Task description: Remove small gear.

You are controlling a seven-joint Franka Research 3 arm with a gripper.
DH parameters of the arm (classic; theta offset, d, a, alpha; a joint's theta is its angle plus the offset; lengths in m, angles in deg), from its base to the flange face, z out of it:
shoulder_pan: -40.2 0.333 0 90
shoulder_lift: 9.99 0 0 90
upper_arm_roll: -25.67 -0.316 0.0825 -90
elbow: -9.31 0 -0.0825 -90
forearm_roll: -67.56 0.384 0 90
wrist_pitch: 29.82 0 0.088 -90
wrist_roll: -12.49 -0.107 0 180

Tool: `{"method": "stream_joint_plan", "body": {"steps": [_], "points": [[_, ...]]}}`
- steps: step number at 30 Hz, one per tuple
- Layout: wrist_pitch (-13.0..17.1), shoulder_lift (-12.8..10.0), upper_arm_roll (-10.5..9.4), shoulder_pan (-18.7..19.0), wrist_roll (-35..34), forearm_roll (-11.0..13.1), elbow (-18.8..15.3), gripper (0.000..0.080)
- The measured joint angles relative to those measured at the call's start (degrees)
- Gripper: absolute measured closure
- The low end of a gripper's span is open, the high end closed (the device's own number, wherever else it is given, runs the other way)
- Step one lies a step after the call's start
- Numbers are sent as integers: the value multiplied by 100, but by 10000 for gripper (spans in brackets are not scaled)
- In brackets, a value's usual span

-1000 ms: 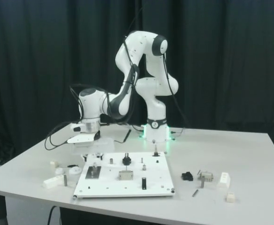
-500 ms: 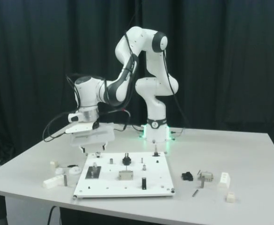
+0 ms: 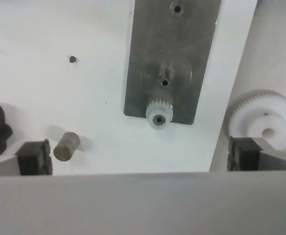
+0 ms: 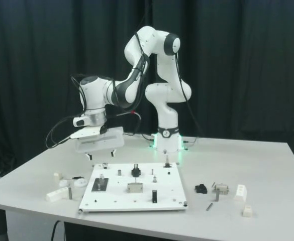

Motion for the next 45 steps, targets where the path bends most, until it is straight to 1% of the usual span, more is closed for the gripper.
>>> {"method": "stream_joint_plan", "body": {"steps": [7,18,32,39,45], "points": [[-2,10,-1,6,-236,12,0,3],[32,28,10,6,-236,13,0,3],[173,27,106,-16,-202,12,-81,3],[405,27,129,-60,-93,12,-262,3],[726,26,137,-83,-53,18,-522,3]]}}
